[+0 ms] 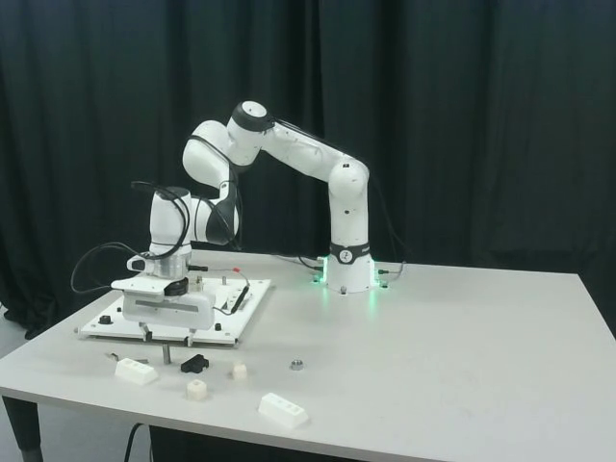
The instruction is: Remove small gear.
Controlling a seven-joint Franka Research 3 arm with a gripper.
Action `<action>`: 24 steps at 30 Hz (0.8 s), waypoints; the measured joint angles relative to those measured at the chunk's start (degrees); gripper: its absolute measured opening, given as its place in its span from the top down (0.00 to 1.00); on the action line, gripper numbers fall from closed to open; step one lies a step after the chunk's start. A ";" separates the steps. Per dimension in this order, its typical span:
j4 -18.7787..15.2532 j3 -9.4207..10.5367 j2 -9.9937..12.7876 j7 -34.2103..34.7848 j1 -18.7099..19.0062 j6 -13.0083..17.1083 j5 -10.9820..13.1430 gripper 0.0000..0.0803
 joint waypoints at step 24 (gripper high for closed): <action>0.96 4.22 0.45 -1.17 0.06 -7.71 0.95 0.00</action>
